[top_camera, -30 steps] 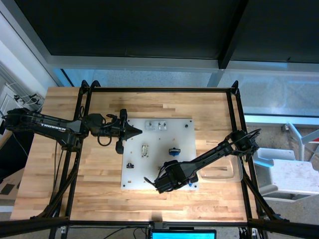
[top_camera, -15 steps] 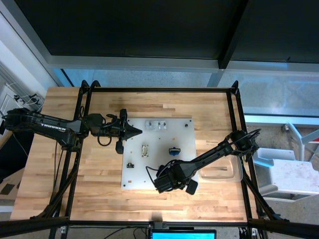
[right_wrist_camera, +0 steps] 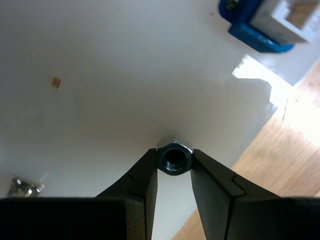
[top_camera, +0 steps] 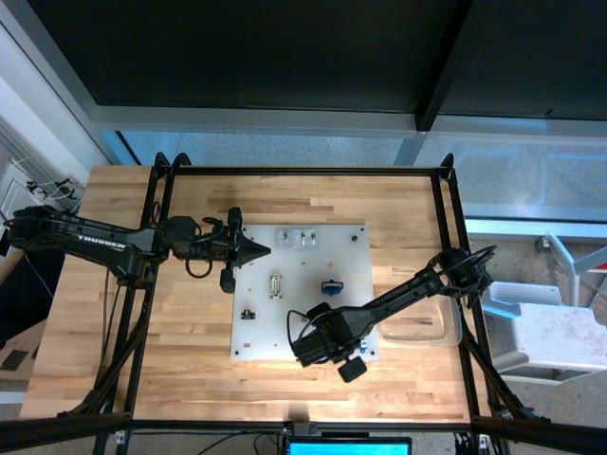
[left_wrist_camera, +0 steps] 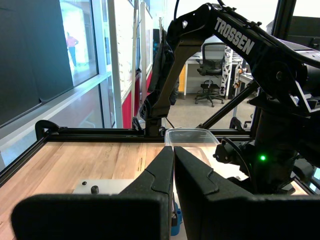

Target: Pick the M12 fastener and fasten on the M12 threads

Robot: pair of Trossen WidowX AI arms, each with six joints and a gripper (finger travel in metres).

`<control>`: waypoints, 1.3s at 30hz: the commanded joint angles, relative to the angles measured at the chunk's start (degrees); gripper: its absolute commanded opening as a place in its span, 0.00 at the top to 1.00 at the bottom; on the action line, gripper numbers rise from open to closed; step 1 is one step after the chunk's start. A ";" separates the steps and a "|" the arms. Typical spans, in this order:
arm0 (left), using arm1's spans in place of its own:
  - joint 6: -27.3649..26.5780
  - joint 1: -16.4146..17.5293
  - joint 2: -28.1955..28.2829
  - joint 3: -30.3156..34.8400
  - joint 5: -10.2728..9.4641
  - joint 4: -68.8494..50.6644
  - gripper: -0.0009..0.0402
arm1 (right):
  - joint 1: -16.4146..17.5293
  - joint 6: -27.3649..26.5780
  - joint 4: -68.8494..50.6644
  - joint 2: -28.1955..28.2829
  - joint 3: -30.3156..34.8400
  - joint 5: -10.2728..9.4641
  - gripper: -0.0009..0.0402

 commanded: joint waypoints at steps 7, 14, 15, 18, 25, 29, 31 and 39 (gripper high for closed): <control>0.02 0.00 0.02 0.02 0.02 0.00 0.98 | 0.15 3.23 0.04 0.00 0.02 -0.42 0.92; 0.02 0.00 0.02 0.02 0.02 0.00 0.98 | 0.22 3.23 0.13 0.00 0.02 -0.44 0.92; 0.02 0.00 0.02 0.02 0.02 0.00 0.98 | 0.20 3.21 0.13 0.00 0.02 -0.44 0.92; 0.02 0.00 0.02 0.02 0.02 0.00 0.98 | 0.20 3.23 0.20 -0.02 0.02 -0.44 0.92; 0.02 0.00 0.02 0.02 0.02 0.00 0.98 | 0.20 3.21 0.52 -0.02 0.02 -0.42 0.92; 0.02 0.00 0.02 0.02 0.02 0.00 0.98 | 0.24 3.26 -0.11 -0.04 0.02 -0.42 0.92; 0.02 0.00 0.02 0.02 0.02 0.00 0.98 | 0.28 3.21 -0.13 -0.04 0.02 -0.07 0.92; 0.02 0.00 0.02 0.02 0.02 0.00 0.98 | 0.35 1.20 0.09 -0.15 0.13 -0.09 0.91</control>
